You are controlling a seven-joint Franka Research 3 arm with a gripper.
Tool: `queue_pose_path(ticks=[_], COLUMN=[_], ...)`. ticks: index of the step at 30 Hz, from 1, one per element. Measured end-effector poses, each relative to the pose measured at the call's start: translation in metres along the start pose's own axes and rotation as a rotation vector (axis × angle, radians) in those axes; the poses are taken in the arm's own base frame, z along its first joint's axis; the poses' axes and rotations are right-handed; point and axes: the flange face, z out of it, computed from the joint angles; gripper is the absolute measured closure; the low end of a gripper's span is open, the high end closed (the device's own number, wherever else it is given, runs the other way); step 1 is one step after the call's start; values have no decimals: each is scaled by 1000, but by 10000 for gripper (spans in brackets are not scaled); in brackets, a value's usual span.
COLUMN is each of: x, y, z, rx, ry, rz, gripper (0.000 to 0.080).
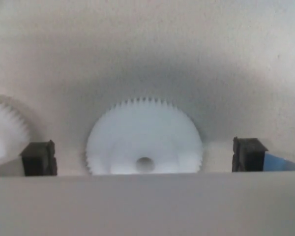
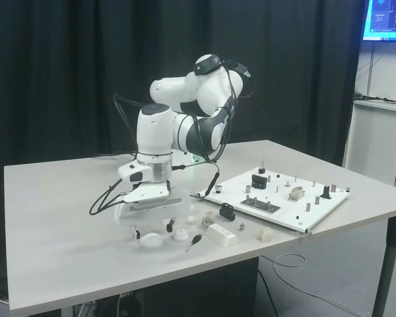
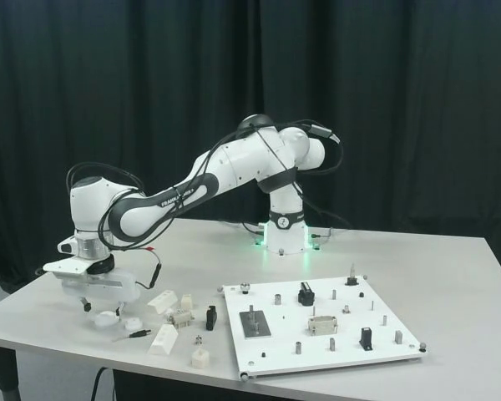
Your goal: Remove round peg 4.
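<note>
Wrist view: our end effector (image 1: 143,157) is spread wide over a white gear (image 1: 144,140), gripping nothing. Room views: round peg 4 presumably sits on the board (image 2: 280,198) at three o'clock, well apart; we cannot single it out. We judge we must travel there next.

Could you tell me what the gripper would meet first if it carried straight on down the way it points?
Most likely the large white gear, which lies between the open fingers of the gripper; how far below is unclear.
</note>
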Motion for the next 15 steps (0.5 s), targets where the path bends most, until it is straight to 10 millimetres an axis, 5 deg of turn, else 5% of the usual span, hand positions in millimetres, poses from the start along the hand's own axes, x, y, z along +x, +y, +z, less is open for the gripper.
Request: queue_pose_path(ticks=[15], x=[7], y=[-5], z=[-19], rx=[-5], ry=[-13], rz=[-12], gripper=[3])
